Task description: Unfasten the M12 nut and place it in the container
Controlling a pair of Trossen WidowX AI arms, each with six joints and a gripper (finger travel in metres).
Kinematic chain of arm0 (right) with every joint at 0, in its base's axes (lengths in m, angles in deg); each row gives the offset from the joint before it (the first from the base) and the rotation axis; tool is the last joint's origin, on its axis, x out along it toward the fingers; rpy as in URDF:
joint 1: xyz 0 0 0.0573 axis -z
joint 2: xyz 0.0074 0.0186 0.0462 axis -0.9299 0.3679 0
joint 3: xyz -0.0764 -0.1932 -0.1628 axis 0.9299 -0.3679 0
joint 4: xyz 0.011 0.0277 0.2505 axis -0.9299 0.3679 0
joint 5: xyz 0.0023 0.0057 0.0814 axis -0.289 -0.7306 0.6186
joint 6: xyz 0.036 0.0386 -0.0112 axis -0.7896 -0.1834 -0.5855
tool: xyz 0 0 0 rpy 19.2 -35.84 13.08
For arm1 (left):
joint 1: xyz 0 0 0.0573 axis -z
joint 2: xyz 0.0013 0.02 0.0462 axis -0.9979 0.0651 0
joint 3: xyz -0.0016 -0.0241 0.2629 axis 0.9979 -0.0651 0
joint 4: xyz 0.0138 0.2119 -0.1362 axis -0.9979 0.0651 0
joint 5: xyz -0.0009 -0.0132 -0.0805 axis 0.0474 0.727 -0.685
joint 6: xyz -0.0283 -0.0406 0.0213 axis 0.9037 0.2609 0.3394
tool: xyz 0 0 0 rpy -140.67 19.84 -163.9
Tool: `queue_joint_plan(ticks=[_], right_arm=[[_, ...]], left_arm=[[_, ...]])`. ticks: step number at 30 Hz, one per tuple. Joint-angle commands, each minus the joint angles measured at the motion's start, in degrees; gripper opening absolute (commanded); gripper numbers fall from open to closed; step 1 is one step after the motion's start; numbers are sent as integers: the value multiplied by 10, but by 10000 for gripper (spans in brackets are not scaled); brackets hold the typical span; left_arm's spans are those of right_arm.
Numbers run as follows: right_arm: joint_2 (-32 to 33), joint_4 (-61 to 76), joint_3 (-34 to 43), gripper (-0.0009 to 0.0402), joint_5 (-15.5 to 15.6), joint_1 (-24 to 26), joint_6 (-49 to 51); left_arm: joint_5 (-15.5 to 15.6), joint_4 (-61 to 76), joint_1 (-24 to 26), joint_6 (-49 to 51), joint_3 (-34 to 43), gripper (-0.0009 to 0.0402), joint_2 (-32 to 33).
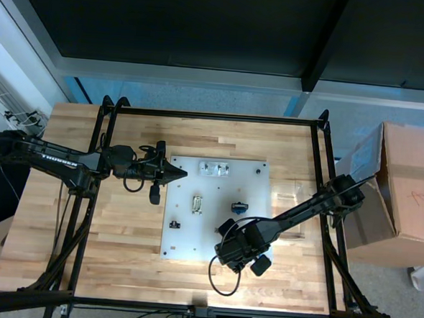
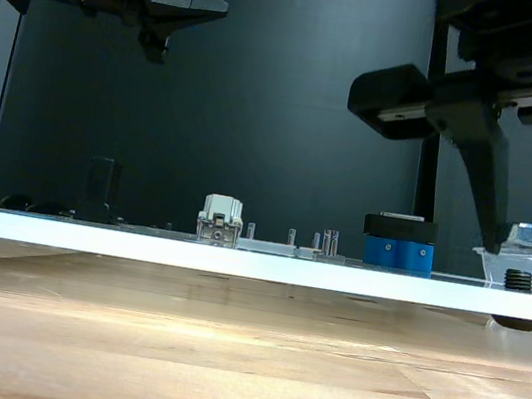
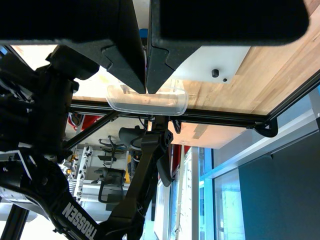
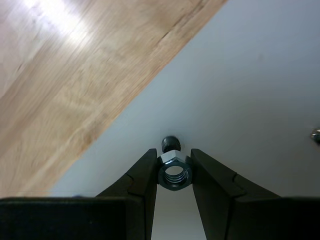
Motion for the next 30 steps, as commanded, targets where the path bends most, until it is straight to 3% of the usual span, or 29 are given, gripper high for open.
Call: queue_joint_plan(ticks=[1, 12, 30], right_arm=[[-13, 7, 0, 4, 0, 4, 4], [-109, 58, -27, 4, 0, 29, 2], [-384, 89, -284, 4, 0, 74, -34]], left_arm=[[0, 0, 0, 0, 0, 0, 0], [0, 0, 0, 0, 0, 0, 0], [0, 0, 0, 0, 0, 0, 0]])
